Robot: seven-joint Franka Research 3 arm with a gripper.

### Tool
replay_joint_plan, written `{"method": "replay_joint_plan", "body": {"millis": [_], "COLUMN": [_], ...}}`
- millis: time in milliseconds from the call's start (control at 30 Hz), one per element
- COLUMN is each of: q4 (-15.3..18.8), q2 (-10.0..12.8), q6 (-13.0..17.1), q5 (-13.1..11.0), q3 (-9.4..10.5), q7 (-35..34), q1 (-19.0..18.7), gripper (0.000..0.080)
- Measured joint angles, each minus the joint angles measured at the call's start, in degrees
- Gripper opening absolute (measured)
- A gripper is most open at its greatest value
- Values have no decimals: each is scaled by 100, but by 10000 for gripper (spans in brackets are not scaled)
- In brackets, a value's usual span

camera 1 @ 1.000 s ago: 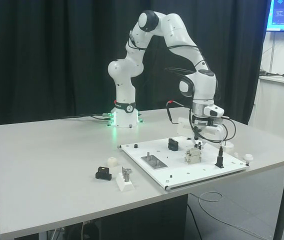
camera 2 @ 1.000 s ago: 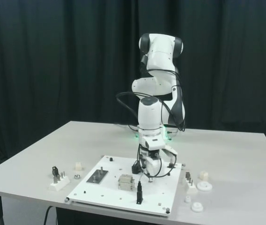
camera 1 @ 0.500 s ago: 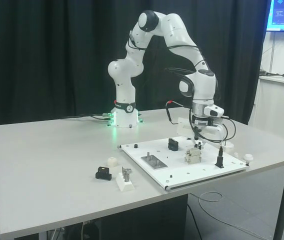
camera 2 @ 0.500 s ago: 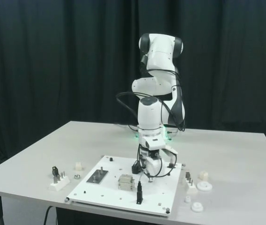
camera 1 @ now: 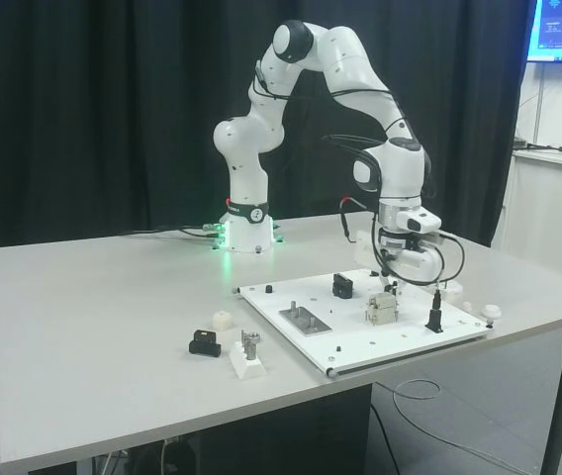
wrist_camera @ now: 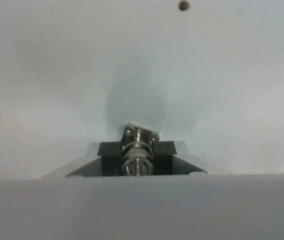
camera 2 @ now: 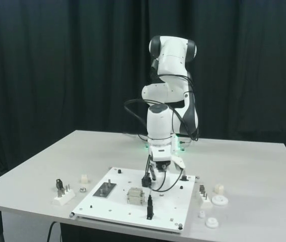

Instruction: Insert BNC.

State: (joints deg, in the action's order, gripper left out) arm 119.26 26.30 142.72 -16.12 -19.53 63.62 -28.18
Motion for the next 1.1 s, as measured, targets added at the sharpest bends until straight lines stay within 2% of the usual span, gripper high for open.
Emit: {"method": "replay_joint_plan", "body": {"millis": [233, 1100], "q4": [17, 88], "q2": [-7, -39], "q6": [28, 146], "q5": [0, 3], "q3": [2, 13], "q7": [-669, -2358], "q1": [-5, -12], "gripper": [123, 123]}}
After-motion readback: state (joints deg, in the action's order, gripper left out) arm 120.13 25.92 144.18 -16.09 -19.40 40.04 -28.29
